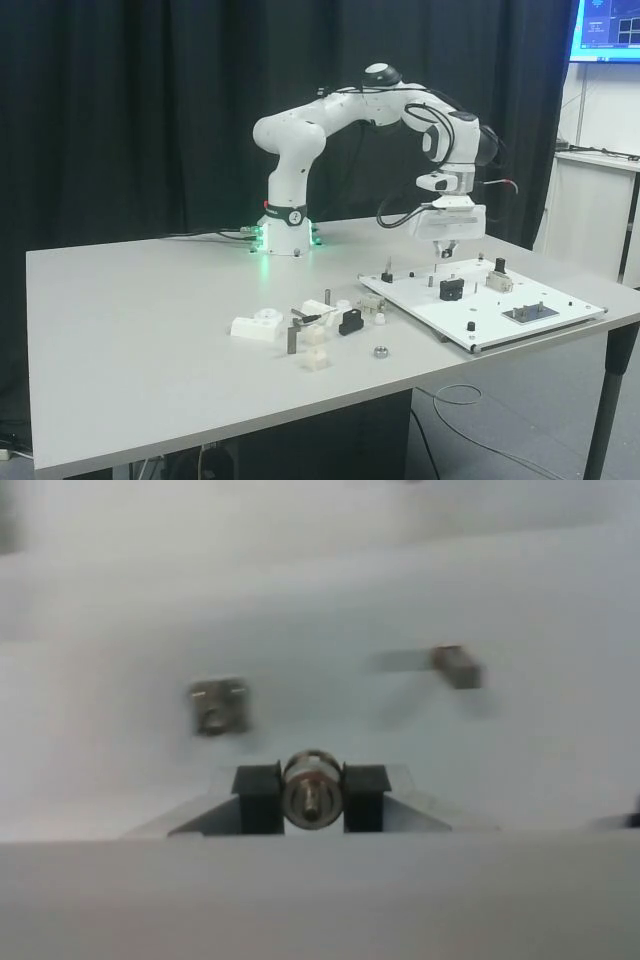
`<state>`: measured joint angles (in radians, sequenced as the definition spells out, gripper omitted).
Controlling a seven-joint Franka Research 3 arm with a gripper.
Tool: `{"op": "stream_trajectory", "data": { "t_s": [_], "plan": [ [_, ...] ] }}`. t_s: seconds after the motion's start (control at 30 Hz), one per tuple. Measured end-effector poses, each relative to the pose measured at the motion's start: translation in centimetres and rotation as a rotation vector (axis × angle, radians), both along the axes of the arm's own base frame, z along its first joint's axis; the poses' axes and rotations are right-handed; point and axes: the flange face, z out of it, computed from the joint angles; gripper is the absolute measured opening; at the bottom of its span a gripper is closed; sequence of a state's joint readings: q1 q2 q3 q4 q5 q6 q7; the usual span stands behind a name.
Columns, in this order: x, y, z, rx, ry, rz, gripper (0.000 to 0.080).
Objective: Place BNC.
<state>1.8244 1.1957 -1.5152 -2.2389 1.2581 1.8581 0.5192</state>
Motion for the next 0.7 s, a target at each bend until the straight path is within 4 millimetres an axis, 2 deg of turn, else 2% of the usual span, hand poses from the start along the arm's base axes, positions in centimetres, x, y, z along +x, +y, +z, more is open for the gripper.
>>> {"op": "stream_trajectory", "data": {
  "t_s": [0.37, 0.7],
  "plan": [
    [-0.1, -5.0, 0.5, -0.08, 0.005, -0.068, 0.0124],
    [-0.4, -11.0, 0.7, -0.132, 0.021, -0.055, 0.0124]
  ]
}}
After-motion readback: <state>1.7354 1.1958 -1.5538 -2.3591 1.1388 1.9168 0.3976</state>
